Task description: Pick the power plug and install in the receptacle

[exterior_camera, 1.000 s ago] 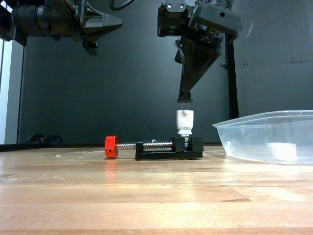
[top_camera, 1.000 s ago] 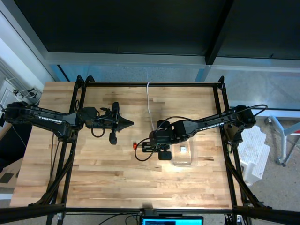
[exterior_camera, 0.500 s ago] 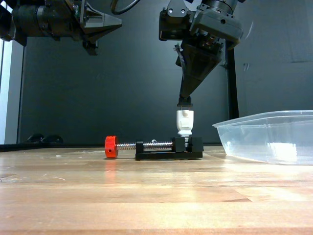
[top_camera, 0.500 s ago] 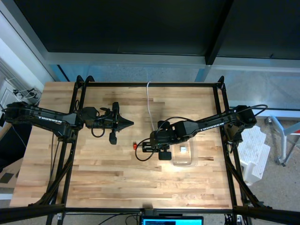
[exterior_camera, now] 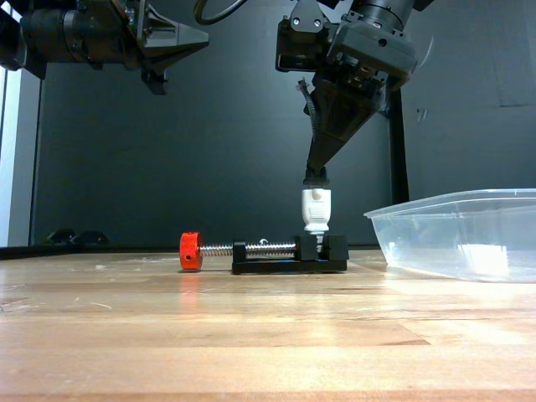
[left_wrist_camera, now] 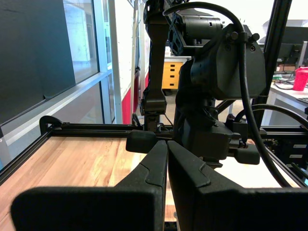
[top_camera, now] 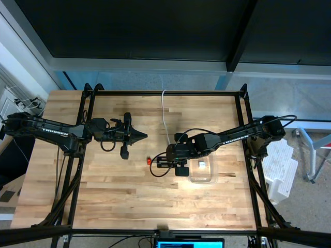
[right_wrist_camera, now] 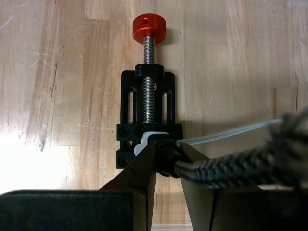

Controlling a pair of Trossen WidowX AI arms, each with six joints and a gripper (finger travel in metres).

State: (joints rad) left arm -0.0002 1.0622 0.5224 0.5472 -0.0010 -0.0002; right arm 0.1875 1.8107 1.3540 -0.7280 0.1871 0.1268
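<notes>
Now: right gripper [exterior_camera: 316,173] points straight down over the black vise [exterior_camera: 289,252], near the middle of the surface [top_camera: 103,186]. Its fingers are closed narrowly on the power plug [right_wrist_camera: 167,161], a small dark body pinched between the two tips; a dark braided cable [right_wrist_camera: 240,162] leads off from it.

In the low view the plug's underside meets the top of the receptacle [exterior_camera: 316,209], which stands upright and white in the vise. Plug and receptacle are touching and in line. How deep the prongs sit cannot be told.

The red knob [exterior_camera: 191,250] is at the vise's left end, on a bare threaded screw. A white cable [top_camera: 164,113] runs from the receptacle toward the far edge of the surface. A clear tray [exterior_camera: 456,234] sits just right of the vise, not touching it.

Left gripper [left_wrist_camera: 167,143] hangs high above the left half of the surface, well apart from the vise. Its fingers are pressed together and hold nothing.
</notes>
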